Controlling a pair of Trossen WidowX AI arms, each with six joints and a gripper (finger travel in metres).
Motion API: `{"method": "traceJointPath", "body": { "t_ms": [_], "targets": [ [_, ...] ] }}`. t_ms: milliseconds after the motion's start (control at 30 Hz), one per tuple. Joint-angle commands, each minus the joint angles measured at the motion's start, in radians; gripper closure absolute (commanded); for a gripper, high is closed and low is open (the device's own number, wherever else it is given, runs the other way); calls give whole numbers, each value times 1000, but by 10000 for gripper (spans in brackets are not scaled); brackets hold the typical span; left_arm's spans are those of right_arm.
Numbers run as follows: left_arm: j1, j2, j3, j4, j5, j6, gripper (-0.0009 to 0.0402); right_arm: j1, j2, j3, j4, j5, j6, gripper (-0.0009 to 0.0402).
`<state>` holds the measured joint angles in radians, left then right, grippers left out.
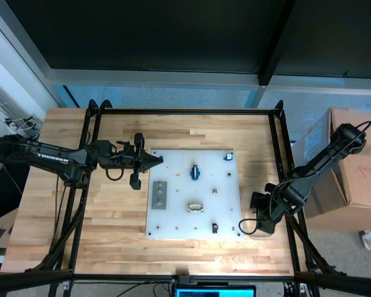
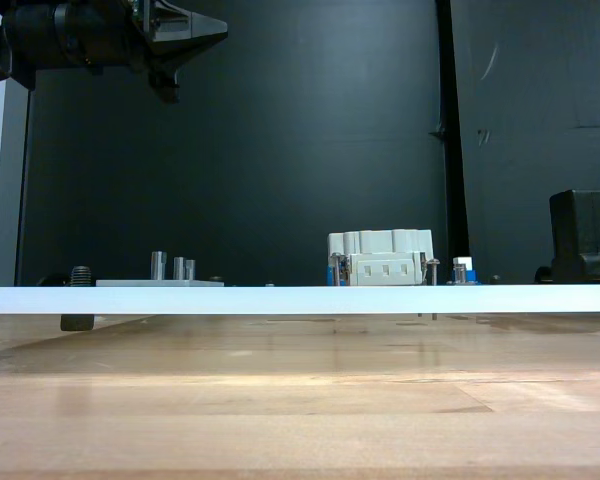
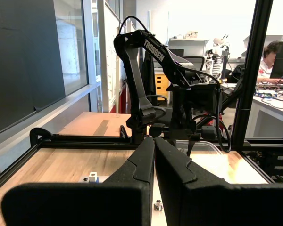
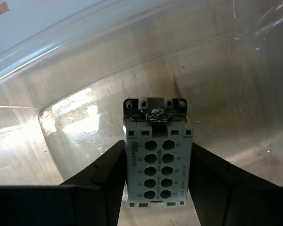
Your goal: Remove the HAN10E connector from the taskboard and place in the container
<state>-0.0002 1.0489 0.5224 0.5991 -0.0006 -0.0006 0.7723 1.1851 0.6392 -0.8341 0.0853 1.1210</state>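
The HAN10E connector (image 4: 158, 160), a grey insert with numbered holes and a metal bracket, sits between the fingers (image 4: 106, 174) of my right gripper (image 4: 156, 147), which is shut on its sides. It hangs inside the clear plastic container (image 4: 75, 70), with the wooden table showing through the floor. From above, the right gripper (image 1: 260, 221) is low over that container (image 1: 250, 231), just right of the white taskboard (image 1: 173, 223). A grey connector base (image 1: 196, 208) stays on the board. My left gripper (image 1: 154, 161) is shut and empty, high above the board's left edge.
The board carries a blue part (image 1: 195, 172), a grey metal block (image 1: 158, 193) and small fittings. A black frame (image 1: 185, 112) rings the table. A cardboard box (image 1: 349, 167) stands off the right side.
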Motion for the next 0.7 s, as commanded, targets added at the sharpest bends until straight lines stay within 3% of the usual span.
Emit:
{"method": "traceJointPath", "body": {
  "t_ms": [33,400,700],
  "targets": [
    [0,0,0,0,0,0,393,0,0,-11,-1,0,2,333],
    [0,0,0,0,0,0,393,-2,0,-21,-19,-9,3,190],
    [0,0,0,0,0,0,393,-3,0,50,-153,-8,19,127]
  ]
}}
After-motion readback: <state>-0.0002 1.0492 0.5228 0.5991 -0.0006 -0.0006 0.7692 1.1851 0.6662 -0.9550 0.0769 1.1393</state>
